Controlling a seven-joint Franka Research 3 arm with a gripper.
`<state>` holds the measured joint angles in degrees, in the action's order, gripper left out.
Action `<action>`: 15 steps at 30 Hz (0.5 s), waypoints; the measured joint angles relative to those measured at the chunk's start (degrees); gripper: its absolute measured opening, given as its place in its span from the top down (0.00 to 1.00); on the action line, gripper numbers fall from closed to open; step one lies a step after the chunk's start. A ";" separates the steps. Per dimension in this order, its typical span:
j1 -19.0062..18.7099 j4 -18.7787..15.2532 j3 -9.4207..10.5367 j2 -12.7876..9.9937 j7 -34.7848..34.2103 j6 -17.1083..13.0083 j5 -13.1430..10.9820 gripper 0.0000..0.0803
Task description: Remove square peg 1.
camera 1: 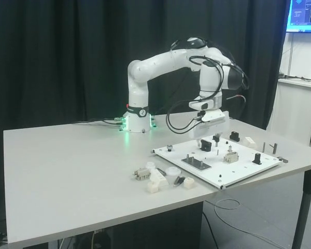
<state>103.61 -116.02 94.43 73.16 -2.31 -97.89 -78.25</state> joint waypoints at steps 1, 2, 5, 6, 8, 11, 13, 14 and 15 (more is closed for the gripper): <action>-0.28 0.01 0.25 -0.02 -0.44 -0.35 -0.01 0.00; -0.56 0.01 0.54 -0.05 -0.89 -0.77 -0.03 0.00; -1.35 0.02 1.43 -0.13 -1.91 -2.06 -0.08 0.00; -1.60 0.02 1.74 -0.16 -2.26 -2.52 -0.09 0.00; -2.04 0.02 2.36 -0.24 -3.13 -3.38 -0.11 0.00; -2.64 0.02 3.25 -0.35 -4.27 -4.66 -0.11 0.00; -2.96 0.03 3.84 -0.46 -4.89 -5.42 -0.12 0.00; -3.11 0.03 4.13 -0.48 -5.23 -5.75 -0.13 0.00; -3.24 0.03 4.39 -0.49 -5.53 -6.08 -0.16 0.00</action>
<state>100.37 -115.98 98.82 72.67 -7.84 -103.97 -78.41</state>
